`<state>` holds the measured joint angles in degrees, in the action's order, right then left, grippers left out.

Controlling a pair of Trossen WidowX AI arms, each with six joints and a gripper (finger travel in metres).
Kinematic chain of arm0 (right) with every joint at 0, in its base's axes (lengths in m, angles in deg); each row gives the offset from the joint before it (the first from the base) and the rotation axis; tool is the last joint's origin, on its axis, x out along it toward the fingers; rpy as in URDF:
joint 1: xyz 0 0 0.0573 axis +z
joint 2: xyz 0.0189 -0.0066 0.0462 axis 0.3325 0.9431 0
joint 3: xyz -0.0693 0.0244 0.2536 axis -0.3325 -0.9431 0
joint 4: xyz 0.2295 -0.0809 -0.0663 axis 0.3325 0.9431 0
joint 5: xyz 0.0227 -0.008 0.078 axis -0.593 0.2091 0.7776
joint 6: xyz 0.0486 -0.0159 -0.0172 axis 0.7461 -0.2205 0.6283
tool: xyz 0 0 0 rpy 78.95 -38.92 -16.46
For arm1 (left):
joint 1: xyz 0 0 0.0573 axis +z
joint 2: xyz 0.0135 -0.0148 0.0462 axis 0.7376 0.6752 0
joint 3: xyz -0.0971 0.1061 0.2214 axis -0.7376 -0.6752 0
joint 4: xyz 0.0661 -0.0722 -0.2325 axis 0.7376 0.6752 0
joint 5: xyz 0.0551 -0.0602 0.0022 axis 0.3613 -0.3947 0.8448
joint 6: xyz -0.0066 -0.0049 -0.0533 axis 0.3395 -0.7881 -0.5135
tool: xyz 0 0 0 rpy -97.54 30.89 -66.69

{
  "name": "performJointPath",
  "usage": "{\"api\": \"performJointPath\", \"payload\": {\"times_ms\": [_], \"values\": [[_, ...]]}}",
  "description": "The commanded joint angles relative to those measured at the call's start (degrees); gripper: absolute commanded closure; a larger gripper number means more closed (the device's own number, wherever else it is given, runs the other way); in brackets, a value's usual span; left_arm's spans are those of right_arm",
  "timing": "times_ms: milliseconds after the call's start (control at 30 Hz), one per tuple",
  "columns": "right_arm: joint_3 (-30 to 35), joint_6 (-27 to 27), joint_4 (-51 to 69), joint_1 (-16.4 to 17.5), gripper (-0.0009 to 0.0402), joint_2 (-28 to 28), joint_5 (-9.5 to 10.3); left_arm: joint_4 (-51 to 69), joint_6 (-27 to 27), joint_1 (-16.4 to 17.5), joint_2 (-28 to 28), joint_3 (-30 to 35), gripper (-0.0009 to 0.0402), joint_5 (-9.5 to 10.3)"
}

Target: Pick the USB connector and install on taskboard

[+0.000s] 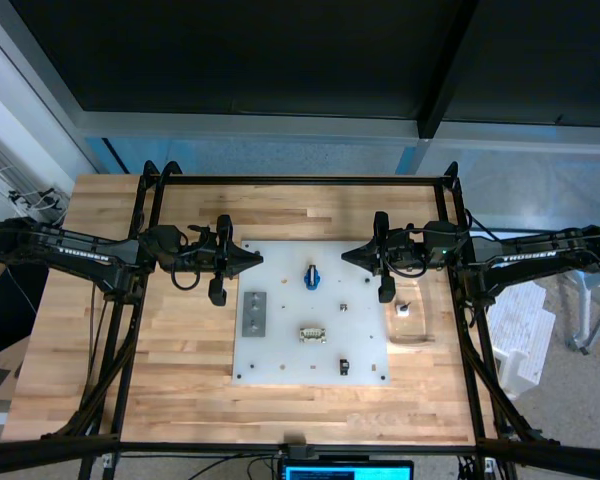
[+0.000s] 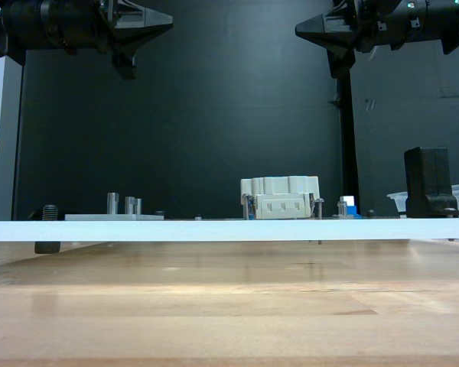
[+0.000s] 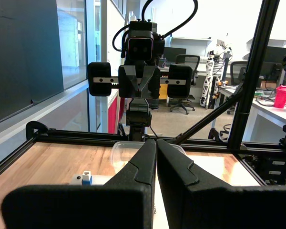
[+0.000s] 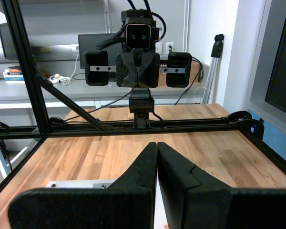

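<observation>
High view puts the left gripper [image 1: 256, 258] and right gripper [image 1: 347, 255] above the far corners of the taskboard [image 1: 280, 350], jaws closed. We take the USB connector [image 1: 404, 303] for the dark speck touching the white cube [image 1: 404, 311] in the clear tray [image 1: 420, 342]; grabbing the cube instead is the risk.

Over the far corners of the white board [image 1: 280, 350], which carries a grey block [image 1: 253, 313], a blue part [image 1: 312, 276], a silver connector [image 1: 313, 334] and a small black socket [image 1: 344, 366], the left gripper [image 1: 255, 258] and right gripper [image 1: 347, 255] point inward, fingers together.
</observation>
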<state>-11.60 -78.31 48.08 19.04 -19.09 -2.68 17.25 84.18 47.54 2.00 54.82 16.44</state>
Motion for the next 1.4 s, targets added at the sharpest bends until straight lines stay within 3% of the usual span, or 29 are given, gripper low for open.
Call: {"api": "performJointPath", "payload": {"times_ms": [33, 500, 700, 800, 833, 1400], "values": [[0.00, 0.00, -0.13, 0.04, 0.0393, 0.00, 0.02, -0.02, 0.02, -0.02, 0.00, 0.00, 0.0393, -0.04], [0.20, 0.50, 1.44, 0.04, 0.0393, 0.00, 0.39, -0.02, 0.02, -0.02, 0.00, 0.02, 0.0393, -0.04], [6.88, -0.11, 22.25, 0.11, 0.0393, -0.02, 0.87, -0.02, 0.02, -0.02, 0.00, 0.00, 0.0393, -0.02], [10.73, -0.17, 32.50, 0.17, 0.0393, -0.02, 3.52, -0.02, 0.02, -0.02, 0.00, 0.00, 0.0393, -0.04], [11.89, -0.11, 35.74, 0.35, 0.0393, -0.02, 3.61, -0.02, 0.02, 0.00, 0.00, 0.00, 0.0393, -0.04], [23.30, 0.02, 76.48, 3.50, 0.0393, 0.00, 2.54, -0.02, 0.02, -0.02, 0.00, 0.00, 0.0393, -0.04]]}}
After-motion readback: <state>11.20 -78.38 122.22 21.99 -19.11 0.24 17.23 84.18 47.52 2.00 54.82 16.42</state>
